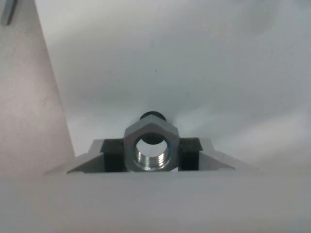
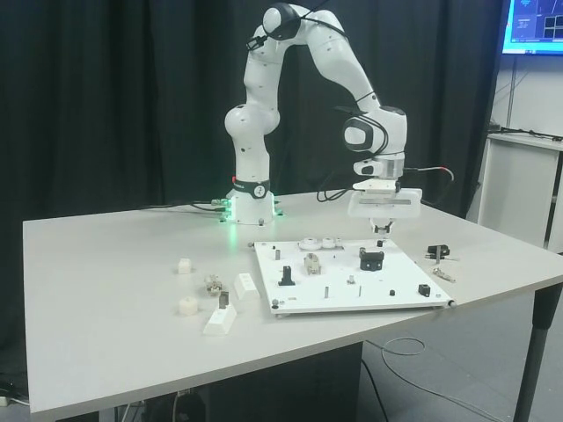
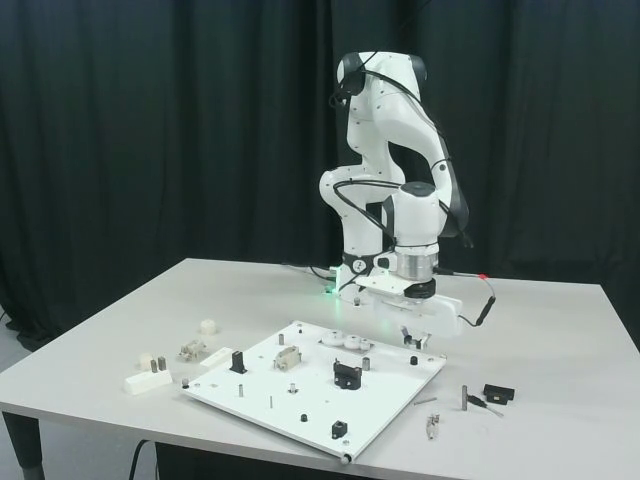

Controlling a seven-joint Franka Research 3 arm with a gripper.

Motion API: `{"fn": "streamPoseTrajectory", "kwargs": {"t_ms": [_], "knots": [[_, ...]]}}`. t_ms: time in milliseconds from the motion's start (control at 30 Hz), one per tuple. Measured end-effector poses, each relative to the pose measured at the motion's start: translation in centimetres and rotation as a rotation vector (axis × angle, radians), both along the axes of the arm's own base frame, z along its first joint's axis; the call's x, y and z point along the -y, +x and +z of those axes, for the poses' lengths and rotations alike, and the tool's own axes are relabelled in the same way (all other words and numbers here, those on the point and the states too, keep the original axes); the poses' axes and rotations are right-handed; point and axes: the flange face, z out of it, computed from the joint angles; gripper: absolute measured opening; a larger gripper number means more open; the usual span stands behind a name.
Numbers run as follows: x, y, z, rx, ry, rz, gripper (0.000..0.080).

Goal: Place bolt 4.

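Wrist view shows the hand (image 1: pixel 151 162) closed on a grey bolt (image 1: pixel 151 145), its black pads pressing the hexagonal head from both sides. The hollow, threaded head faces the camera, so the bolt's long axis runs downward, straight away from the lens, toward the white board (image 1: pixel 194 73). In both room views the hand hangs just above the board's far edge (image 2: pixel 380 230), near its corner. Open grey surface (image 2: pixel 106 264) lies beyond that edge. Small fixtures (image 3: pixel 346 376) stand mid-board.
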Motion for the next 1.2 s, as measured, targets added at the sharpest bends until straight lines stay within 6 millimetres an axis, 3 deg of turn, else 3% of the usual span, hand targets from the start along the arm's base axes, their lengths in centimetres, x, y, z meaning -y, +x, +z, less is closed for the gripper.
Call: {"fn": "streamPoseTrajectory", "kwargs": {"t_ms": [267,667,1200], "knots": [[-1.3,-0.2,0.3,0.007,0.008,0.025,0.0226],[-6.4,-1.5,0.6,0.029,0.035,0.120,0.0226],[-11.7,-1.5,-2.3,0.062,0.054,0.221,0.0226]]}}
